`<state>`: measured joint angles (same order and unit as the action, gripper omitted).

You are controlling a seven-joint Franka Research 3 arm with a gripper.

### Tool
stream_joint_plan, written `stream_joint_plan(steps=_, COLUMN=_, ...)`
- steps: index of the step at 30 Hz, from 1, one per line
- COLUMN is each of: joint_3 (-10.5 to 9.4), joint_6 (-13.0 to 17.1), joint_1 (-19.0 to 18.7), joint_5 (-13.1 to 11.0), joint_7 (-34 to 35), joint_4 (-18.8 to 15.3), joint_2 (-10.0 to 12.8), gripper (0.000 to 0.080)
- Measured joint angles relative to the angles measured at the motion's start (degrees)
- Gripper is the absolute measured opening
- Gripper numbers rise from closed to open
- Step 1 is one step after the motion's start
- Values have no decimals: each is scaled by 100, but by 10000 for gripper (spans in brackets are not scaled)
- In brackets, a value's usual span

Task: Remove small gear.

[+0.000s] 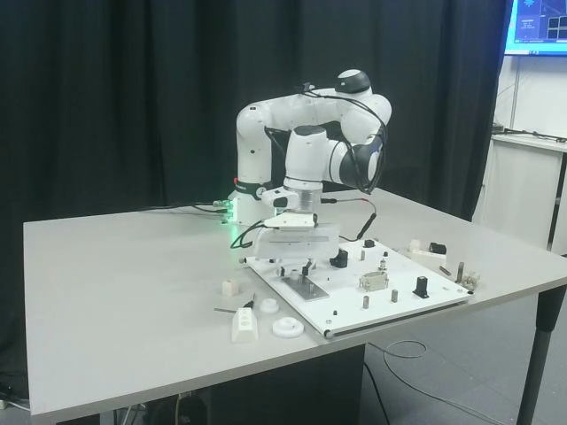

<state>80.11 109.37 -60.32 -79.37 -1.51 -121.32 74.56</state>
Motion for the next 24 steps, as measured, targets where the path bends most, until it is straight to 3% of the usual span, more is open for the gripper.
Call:
stream_joint_plan(steps=1, joint_3=0, joint_6=1, joint_1=2, joint_5=-6, joint_7=1, joint_4=-4, joint_2=0, gripper=672)
stream_joint_plan(steps=2, joint_3=0, joint_6=1, joint_1=4, joint_5=-12, joint_7=2, joint_4=-7, joint_2=0, gripper=502)
stream_joint_plan(steps=9, joint_3=-1, joint_6=-17, joint_1=16, joint_5=-135, joint_7=1, joint_4=-18, joint_2=-13, gripper=502)
stream_joint_plan(steps=10, joint_3=-1, joint_6=-17, joint_1=17, joint_5=-141, joint_7=1, joint_4=-21, joint_2=-16, gripper=189)
stream_joint_plan(steps=24, joint_3=20, joint_6=-40, joint_1=8, joint_5=-391, joint_7=-150, joint_4=-136, joint_2=-38, gripper=192)
